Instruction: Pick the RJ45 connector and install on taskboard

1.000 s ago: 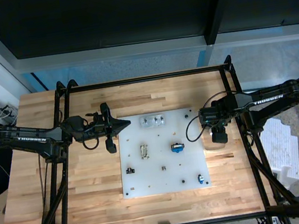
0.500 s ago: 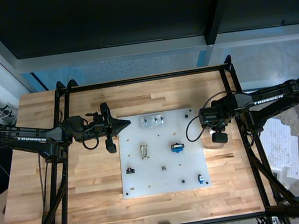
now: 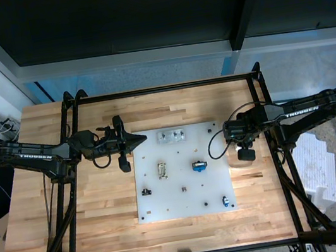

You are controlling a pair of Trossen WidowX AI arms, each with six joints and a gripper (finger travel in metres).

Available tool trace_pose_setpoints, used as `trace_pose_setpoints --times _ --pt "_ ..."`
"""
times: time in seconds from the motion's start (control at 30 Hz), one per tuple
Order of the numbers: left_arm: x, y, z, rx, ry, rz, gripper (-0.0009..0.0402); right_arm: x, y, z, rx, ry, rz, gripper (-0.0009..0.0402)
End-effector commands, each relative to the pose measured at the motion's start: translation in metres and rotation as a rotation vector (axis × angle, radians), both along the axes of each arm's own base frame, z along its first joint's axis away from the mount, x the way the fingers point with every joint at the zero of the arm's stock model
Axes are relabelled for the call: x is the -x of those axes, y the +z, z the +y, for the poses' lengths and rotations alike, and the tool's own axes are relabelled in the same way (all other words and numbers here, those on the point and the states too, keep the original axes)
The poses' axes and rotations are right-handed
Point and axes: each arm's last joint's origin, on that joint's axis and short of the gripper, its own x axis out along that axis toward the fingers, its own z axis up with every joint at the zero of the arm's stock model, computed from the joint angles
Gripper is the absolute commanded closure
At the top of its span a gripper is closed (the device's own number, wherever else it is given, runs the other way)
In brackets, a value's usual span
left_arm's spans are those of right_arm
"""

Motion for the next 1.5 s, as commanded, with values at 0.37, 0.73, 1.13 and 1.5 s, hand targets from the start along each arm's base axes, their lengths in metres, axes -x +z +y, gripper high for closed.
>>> trace_pose_setpoints --times 0.37,0.73,1.13,1.5 --pt "0.000 0.000 0.000 0.000 0.000 0.000 0.0393 -0.001 0.020 0.005 -0.005 0.018 0.010 0.0393" --pt "0.000 0.000 0.000 0.000 0.000 0.000 0.0393 -0.005 0.046 0.028 -0.044 0.058 -0.034 0.0393" --pt "0.000 0.000 0.000 0.000 0.000 0.000 0.0393 -0.007 0.063 0.046 -0.086 0.069 -0.067 0.0393" --pt "0.000 0.000 0.000 0.000 0.000 0.000 0.0393 -0.009 0.078 0.053 -0.092 0.104 -0.066 0.0393"
